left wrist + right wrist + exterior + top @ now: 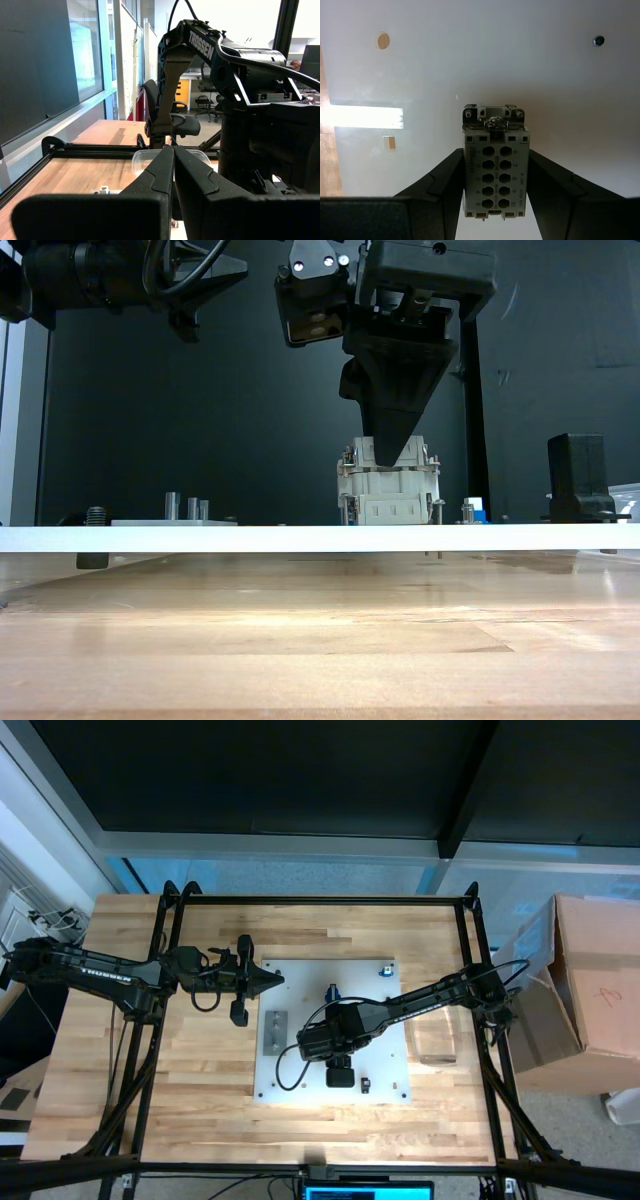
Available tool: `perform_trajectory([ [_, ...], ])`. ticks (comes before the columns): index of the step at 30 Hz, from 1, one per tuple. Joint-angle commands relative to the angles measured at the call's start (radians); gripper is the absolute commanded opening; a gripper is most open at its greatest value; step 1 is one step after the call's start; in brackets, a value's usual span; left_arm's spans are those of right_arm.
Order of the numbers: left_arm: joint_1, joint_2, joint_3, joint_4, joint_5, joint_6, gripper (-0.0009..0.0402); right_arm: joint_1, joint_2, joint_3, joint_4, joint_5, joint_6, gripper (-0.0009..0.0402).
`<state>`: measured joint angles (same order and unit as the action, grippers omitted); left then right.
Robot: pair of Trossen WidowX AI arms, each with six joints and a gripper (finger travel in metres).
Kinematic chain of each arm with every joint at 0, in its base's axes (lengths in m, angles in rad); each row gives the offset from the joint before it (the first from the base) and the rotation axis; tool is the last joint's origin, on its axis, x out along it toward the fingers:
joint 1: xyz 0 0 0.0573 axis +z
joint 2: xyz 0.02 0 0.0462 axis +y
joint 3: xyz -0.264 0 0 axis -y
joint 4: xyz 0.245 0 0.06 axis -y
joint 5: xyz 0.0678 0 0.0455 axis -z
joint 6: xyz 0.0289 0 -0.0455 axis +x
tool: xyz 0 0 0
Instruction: Remove the HAN10E connector from the taskboard and place in the container
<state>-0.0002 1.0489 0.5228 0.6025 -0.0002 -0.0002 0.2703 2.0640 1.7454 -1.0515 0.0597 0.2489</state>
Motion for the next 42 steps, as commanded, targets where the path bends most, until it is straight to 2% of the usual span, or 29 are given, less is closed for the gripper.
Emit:
perform_trajectory([
  [1, 0.0, 0.0, 0.0, 0.0, 0.0, 0.0, 0.0, 0.0, -0.015, 0.015, -0.014, 0.0, -0.001, 0.0015],
  [15, 0.0, 0.0, 0.0, 0.0, 0.0, 0.0, 0.0, -0.005, -0.093, 0.047, -0.051, 0.0, -0.001, 0.0016],
  [23, 0.0, 0.0, 0.0, 0.0, 0.0, 0.0, 0.0, -0.006, -0.101, 0.047, -0.052, 0.0, 0.015, 0.0016],
  [28, 0.0, 0.0, 0.0, 0.0, 0.0, 0.0, 0.0, -0.034, -0.116, 0.036, -0.063, 0.0, 0.039, 0.0016],
  [42, 0.0, 0.0, 0.0, 0.0, 0.0, 0.0, 0.0, -0.181, -0.356, -0.252, -0.047, 0.0, 0.034, 0.0016],
])
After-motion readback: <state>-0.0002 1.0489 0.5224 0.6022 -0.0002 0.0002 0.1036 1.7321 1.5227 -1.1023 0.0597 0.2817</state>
